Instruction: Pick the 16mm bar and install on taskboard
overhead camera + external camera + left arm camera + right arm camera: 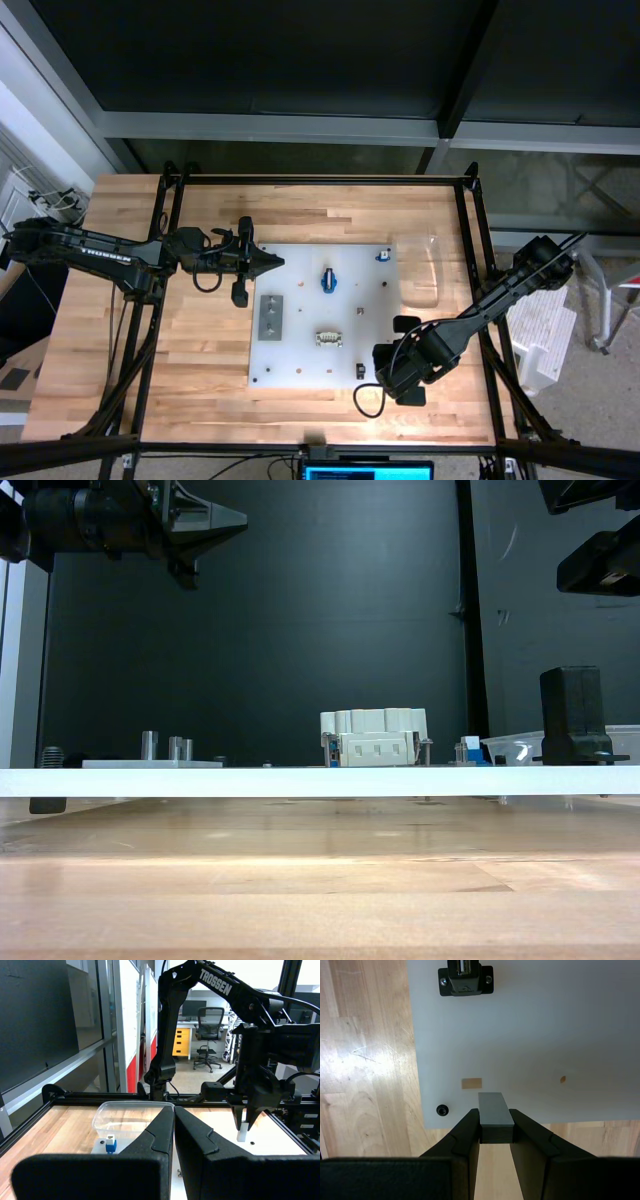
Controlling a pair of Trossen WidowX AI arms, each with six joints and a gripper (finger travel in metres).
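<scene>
My right gripper (495,1127) is shut on a short grey bar (495,1110), its fingers pressed against both sides. It hangs just above the near right corner of the white taskboard (520,1035), next to a corner screw hole (442,1109). From above, this gripper (392,376) covers the bar. In the left wrist view the bar (242,1132) sticks down pale below the right arm's fingers. My left gripper (278,262) is shut and empty, held level in the air over the taskboard's (300,345) far left edge and pointing right.
On the board are a grey metal block (271,316) with pins, a blue fitting (329,279), a pale multi-pin connector (329,341) and a black connector (361,371) beside the right gripper. A clear plastic container (420,270) lies off the board's right edge. A black frame borders the table.
</scene>
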